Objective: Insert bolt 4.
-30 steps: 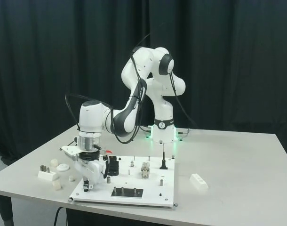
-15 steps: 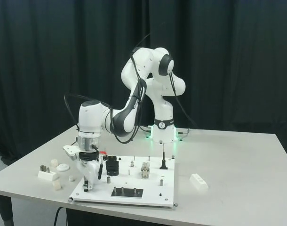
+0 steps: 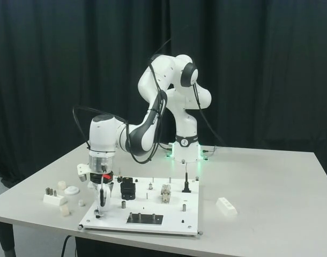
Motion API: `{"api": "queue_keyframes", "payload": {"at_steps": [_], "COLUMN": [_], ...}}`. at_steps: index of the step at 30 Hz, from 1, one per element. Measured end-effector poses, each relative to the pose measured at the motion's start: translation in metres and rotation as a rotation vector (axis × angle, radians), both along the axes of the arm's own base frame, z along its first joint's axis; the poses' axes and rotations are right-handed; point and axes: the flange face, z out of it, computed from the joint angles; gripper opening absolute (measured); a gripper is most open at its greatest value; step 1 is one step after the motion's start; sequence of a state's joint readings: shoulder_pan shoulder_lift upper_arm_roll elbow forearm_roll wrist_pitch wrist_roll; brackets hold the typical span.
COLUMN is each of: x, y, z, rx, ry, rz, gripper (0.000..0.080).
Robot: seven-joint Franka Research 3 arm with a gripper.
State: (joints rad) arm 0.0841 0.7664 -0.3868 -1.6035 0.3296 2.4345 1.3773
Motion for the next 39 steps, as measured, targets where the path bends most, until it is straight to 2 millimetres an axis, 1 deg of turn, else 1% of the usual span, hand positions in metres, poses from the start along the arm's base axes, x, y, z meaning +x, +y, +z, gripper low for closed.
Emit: {"api": "queue_keyframes", "payload": {"at_steps": [11, 26, 39], "x": [0.009, 0.011, 0.012], "y": [0.002, 0.003, 0.004], "z": [0.001, 0.001, 0.001], "rx": [0.0, -0.005, 0.012], "ry": [0.029, 0.033, 0.014], "rz": [-0.152, -0.207, -0.389], "gripper": [0.0223, 0.0223, 0.0223]}}
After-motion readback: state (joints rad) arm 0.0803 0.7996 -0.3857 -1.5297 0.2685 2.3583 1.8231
